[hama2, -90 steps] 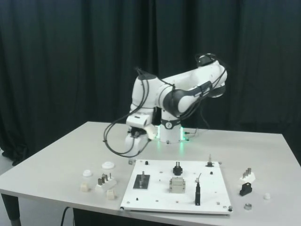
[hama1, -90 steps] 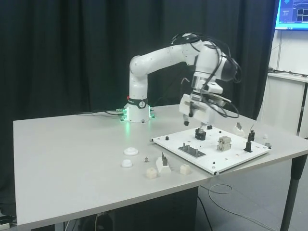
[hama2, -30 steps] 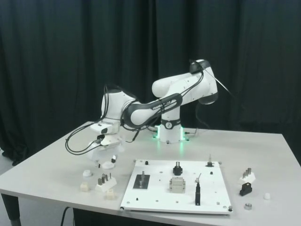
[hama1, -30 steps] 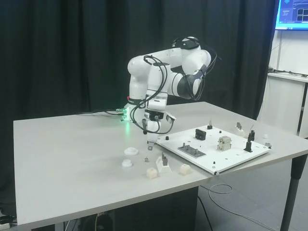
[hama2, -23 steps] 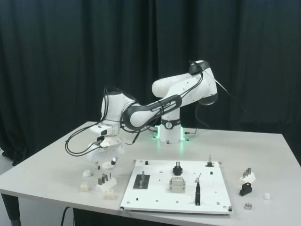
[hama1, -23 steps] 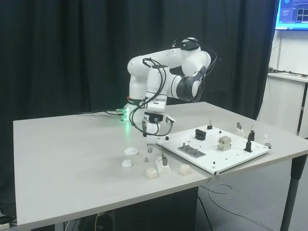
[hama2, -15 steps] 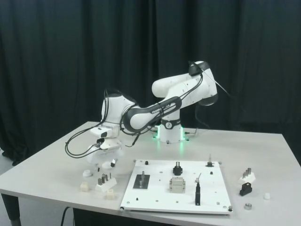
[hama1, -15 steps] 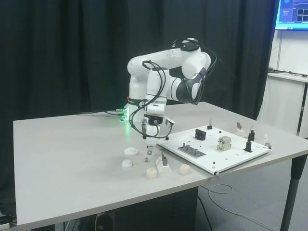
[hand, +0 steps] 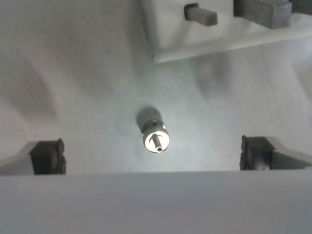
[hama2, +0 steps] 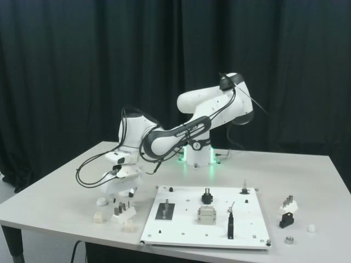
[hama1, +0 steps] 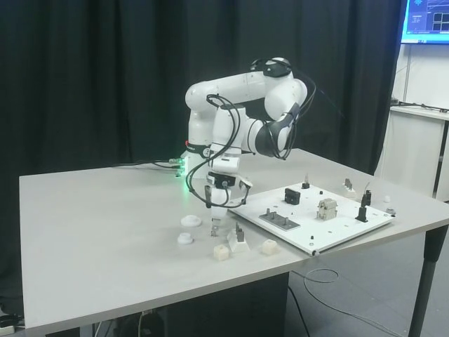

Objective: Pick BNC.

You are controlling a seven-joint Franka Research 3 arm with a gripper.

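The BNC (hand: pixel 156 138) is a small metal cylinder with a centre pin, standing upright on the grey table. In the wrist view it sits between my two black fingertips (hand: pixel 46 156), apart from both. My gripper (hand: pixel 151 154) is open and wide around it. In the first room view the gripper (hama1: pixel 215 225) points straight down, close over the table, just left of the white board (hama1: pixel 351 228). In the second room view the gripper (hama2: pixel 124 193) hangs above the small parts at the table's front left, and the BNC is hidden there.
A white holder with grey pegs (hama1: pixel 238 241) (hand: pixel 180 29) stands close beside the BNC. Two white discs (hama1: pixel 191 220) and two white cubes (hama1: pixel 220 252) lie nearby. The white board carries several black and grey fittings (hama2: pixel 205 215). More small parts (hama2: pixel 285 219) sit at the table's far end.
The arm swung from above the board to the small parts beside it. Over the last second the gripper sank lower over the BNC.
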